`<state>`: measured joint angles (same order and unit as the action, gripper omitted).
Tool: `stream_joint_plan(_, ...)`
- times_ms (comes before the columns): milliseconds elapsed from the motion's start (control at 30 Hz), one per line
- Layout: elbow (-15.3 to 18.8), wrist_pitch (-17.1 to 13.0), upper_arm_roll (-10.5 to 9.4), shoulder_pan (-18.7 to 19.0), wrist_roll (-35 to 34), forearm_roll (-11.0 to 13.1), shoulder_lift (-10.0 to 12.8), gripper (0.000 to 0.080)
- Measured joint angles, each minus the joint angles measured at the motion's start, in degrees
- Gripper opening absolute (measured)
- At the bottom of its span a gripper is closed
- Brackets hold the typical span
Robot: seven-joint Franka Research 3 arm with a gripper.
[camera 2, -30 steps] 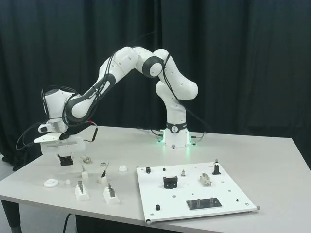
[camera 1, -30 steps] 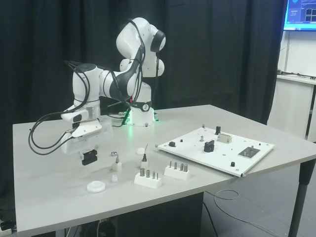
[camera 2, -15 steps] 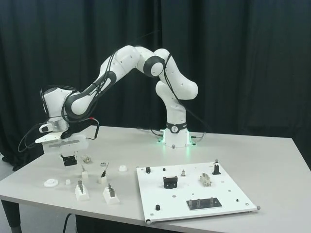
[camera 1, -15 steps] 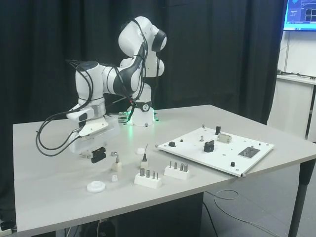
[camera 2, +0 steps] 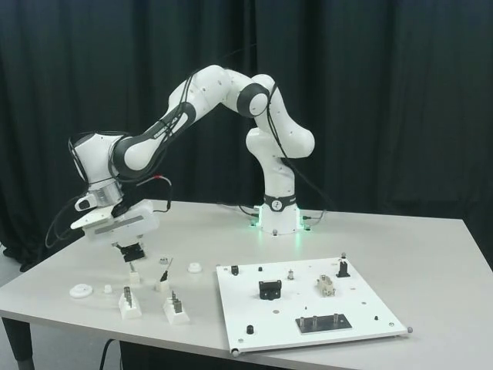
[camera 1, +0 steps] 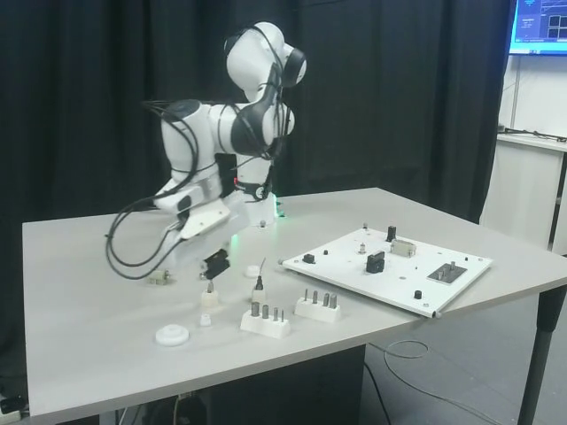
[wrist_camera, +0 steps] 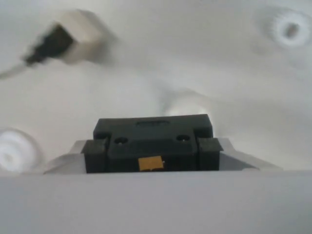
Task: Insert D-SUB.
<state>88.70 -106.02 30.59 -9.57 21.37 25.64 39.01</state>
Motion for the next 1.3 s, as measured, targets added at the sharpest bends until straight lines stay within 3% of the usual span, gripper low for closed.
stream_joint_plan(267,1.7,3.3,0.03,4.1,-3.6,0.7,-1.7,0.0384)
stream_joint_plan(700,9.5,3.8,0.06,12.6,-10.4,0.7,-6.7,0.0384)
stream_joint_plan(1000,15.7,1.2,0.05,19.0,-15.4,0.7,-10.9,0.0384)
stream_joint_plan(1300,22.3,-4.4,-0.04,25.8,-20.1,0.7,-15.6,0.0384)
